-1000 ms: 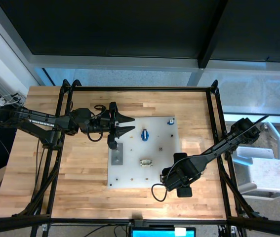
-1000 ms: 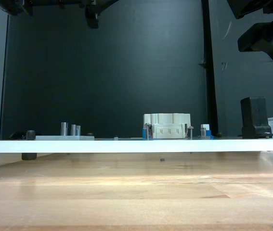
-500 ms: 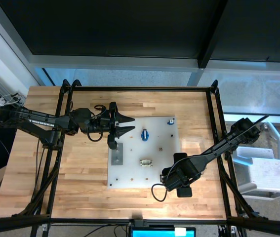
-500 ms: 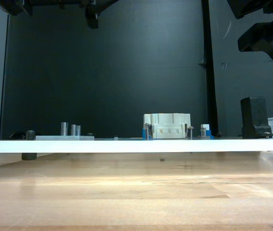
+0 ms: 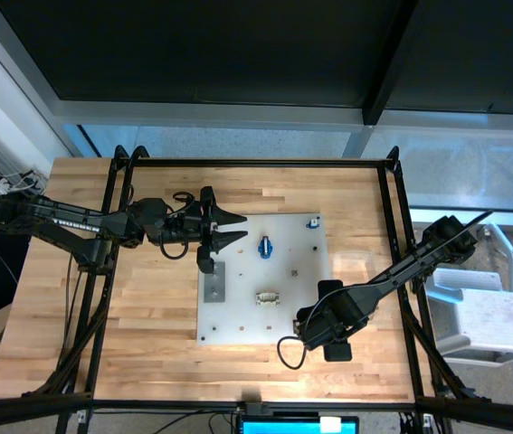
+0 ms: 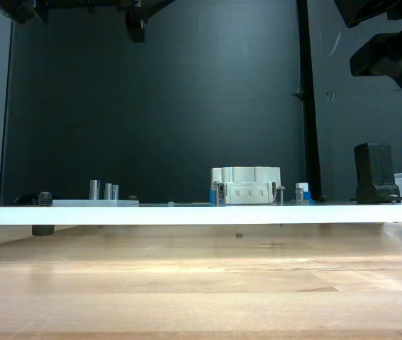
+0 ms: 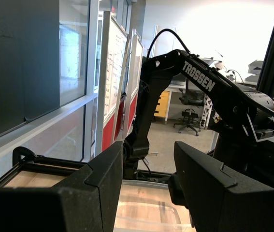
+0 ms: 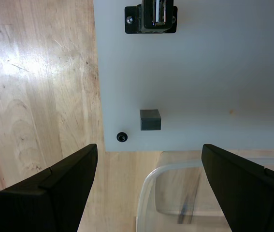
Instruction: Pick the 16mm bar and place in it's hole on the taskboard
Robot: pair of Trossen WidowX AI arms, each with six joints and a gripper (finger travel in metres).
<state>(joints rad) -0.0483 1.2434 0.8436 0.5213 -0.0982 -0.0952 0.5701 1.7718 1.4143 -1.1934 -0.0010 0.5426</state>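
Nothing has moved. The left gripper (image 5: 238,229) hovers over the board's (image 5: 238,330) far left corner, jaws spread and empty, seemingly poised to grasp. The right gripper (image 5: 321,339) hangs wide open at the near right corner. Bars (image 6: 95,190) stand upright in the plate (image 5: 213,287) by the left edge; which is 16mm is unclear.

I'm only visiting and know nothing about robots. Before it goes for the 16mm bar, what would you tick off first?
1. Is the left gripper free? Ok: open and empty, high above the white rectangular task board's far left corner.
2. Is the right gripper free? Ok: open and empty, over the board's near right corner.
3. Is the 16mm bar found? Cannot tell: three short metal cylinders stand upright on the grey plate, and which one it is is unclear.
4. Is its hole found? Cannot tell.
5. Is the bar in hand? Not ok: neither gripper holds anything.
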